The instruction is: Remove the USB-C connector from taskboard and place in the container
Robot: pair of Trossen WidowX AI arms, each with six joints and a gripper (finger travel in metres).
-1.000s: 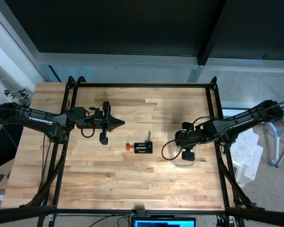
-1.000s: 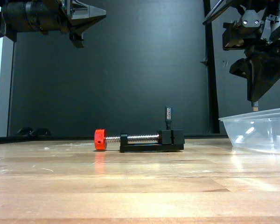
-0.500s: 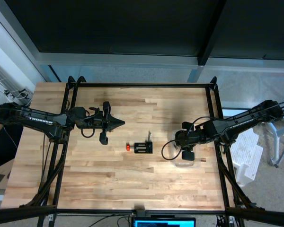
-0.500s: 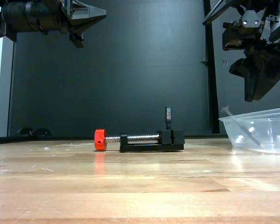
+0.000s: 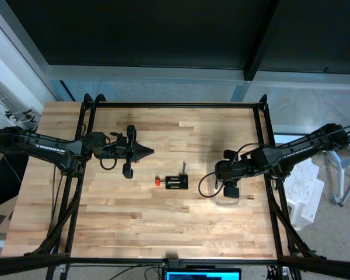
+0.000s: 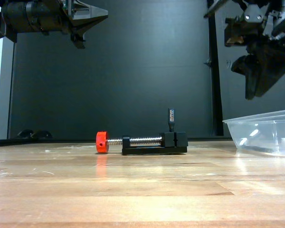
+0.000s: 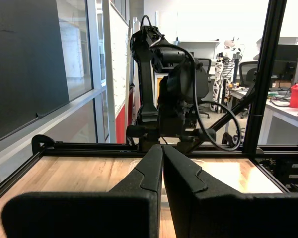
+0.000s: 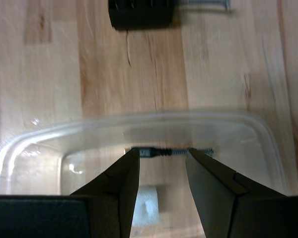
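The USB-C connector [image 8: 159, 151] lay in the container [image 8: 139, 119] by the right edge of the table [image 5: 163, 233], directly below the open, empty right gripper [image 8: 162, 156], lengthwise across its finger gap, while the closed left gripper [image 7: 162, 163] hung over the left half.

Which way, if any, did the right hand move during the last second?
Yes, upward: the right hand now hangs higher above the container rim. The left hand stays parked high at the left.
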